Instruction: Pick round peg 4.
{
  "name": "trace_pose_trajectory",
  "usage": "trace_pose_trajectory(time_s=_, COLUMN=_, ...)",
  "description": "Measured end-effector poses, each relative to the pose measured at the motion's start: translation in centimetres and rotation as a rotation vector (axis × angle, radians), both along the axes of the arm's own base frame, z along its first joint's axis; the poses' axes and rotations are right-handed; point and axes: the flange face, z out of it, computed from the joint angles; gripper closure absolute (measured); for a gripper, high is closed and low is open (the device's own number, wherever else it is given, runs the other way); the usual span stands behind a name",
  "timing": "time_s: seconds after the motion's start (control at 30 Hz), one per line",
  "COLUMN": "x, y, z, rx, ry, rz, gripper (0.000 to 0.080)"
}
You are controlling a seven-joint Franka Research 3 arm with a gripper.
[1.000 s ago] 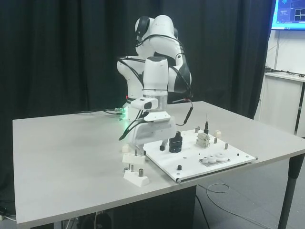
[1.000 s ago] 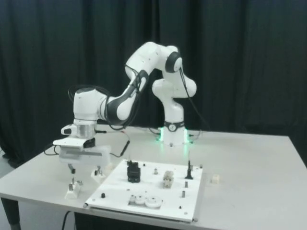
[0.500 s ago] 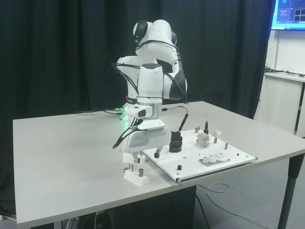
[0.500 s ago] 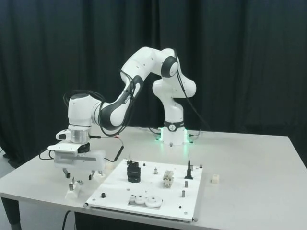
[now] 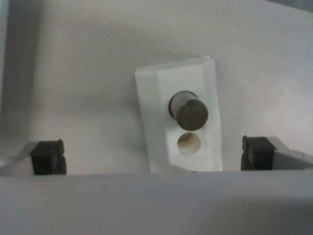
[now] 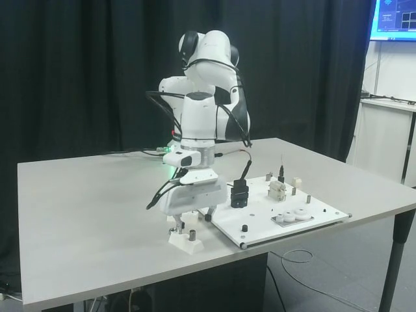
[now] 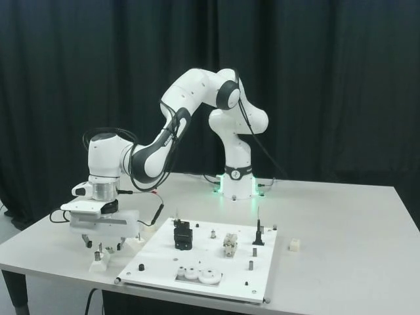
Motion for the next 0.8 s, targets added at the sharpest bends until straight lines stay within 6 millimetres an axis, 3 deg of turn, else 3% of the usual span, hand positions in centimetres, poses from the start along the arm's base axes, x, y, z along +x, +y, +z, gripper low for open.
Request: trace_pose_trajectory(time_s=0.8, x=1.5, y=-0.5, z=-1.7, rx=-0.006, ry=0.023, rz=0.030, gripper=0.0003)
